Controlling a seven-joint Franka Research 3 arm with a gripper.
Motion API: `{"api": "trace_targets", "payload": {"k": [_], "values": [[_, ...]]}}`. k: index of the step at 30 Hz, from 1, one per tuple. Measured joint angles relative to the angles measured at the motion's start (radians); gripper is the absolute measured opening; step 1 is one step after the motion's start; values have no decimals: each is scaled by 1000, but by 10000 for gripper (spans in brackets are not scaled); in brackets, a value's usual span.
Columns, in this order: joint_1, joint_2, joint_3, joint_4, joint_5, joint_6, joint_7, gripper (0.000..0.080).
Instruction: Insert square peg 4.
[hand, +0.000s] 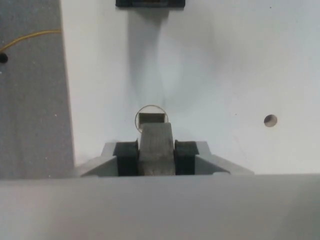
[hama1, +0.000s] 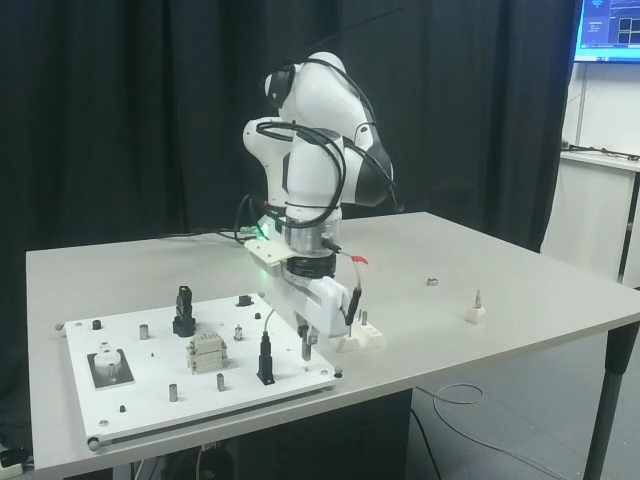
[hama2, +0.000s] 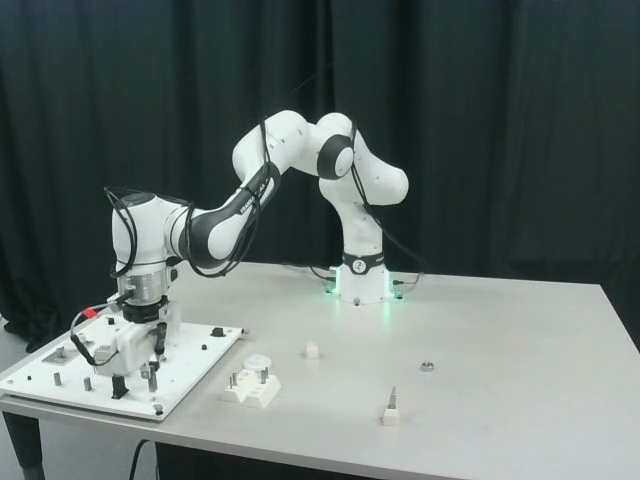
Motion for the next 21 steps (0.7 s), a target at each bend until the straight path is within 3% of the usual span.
{"api": "trace_targets", "payload": {"k": [21], "values": [[0,46,-3,39,4,1,1,151]]}}
